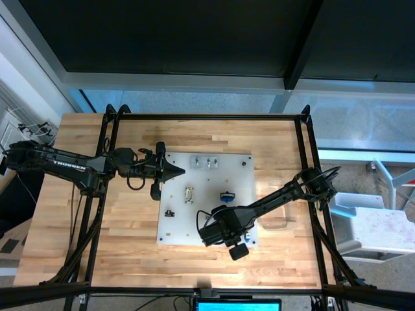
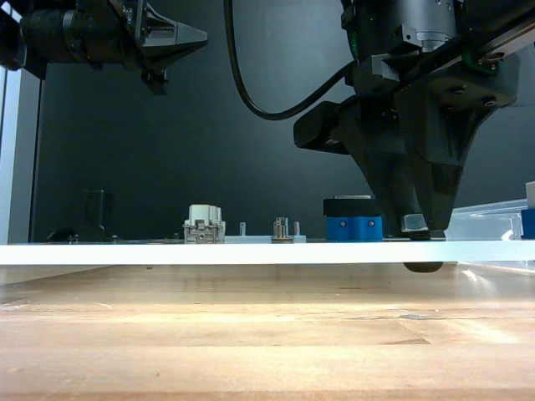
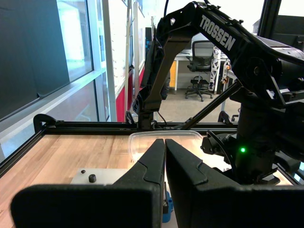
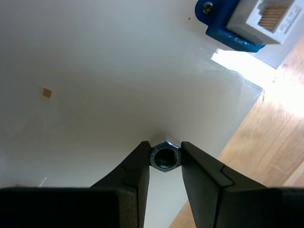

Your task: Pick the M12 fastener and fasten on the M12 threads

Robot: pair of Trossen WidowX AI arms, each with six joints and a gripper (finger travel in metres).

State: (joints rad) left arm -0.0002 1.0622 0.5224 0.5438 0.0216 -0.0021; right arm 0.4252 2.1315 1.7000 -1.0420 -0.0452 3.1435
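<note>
Nut (image 4: 165,157) is clamped in the right claw (image 4: 165,145), low at the board's (image 4: 95,71) near right edge and held flat, I'd judge, to meet the stud. Whether it's on its stud, I can't tell. Left claw (image 3: 165,141), tips together, hangs high over the board's far left.

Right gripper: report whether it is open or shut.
Shut on the nut: right gripper, low at the board's near right edge, pinches its sides. Left gripper, shut, hangs high over the board's far left.

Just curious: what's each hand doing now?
Left hand: closed, empty, high over board's left edge.
Right hand: closed on the nut at board's near right.
</note>
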